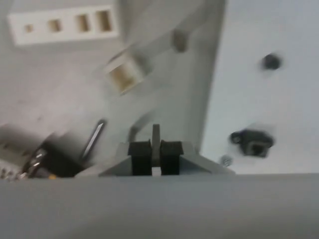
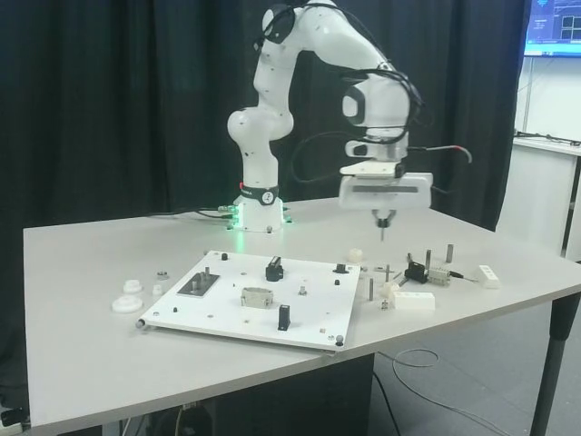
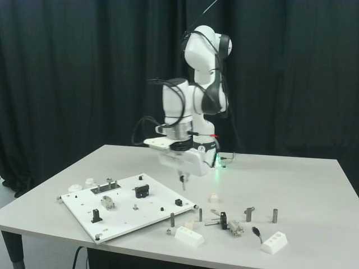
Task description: Place square peg 1.
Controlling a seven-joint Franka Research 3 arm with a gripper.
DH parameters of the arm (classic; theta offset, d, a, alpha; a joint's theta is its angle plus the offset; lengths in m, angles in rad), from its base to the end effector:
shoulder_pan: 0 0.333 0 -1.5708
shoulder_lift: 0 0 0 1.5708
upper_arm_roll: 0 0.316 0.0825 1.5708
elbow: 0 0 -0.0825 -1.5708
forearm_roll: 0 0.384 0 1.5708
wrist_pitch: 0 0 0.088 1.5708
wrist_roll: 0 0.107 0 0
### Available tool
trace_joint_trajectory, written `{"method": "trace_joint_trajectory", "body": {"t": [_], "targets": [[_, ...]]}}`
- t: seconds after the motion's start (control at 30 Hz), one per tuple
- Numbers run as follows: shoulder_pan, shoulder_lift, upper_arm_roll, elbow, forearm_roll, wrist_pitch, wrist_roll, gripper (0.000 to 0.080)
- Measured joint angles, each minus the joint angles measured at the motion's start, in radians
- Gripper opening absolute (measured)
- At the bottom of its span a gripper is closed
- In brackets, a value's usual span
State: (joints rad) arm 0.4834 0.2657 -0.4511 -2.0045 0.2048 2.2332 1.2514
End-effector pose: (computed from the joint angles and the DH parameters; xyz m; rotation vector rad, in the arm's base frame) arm 0.5931 0.0340 0.3369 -2.4425 1.9202 0.0485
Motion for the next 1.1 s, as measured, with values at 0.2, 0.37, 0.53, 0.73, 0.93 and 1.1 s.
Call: {"method": "trace_joint_trajectory", "body": {"t": [0.2, 0.37, 0.53, 0.73, 0.93, 1.1], "targets": [[0.069, 0.000, 0.002, 0.006, 0.000, 0.000, 0.059, 0.0035], [0.123, 0.002, 0.005, 0.007, 0.000, 0.000, 0.078, 0.0035], [0.170, 0.009, 0.014, 0.016, 0.000, 0.005, 0.119, 0.0035], [0.224, 0.028, 0.017, 0.031, 0.000, 0.025, 0.146, 0.0035], [0.267, 0.058, 0.019, 0.053, 0.000, 0.050, 0.151, 0.0035], [0.291, 0.091, 0.021, 0.073, 0.000, 0.072, 0.153, 0.0035]]}}
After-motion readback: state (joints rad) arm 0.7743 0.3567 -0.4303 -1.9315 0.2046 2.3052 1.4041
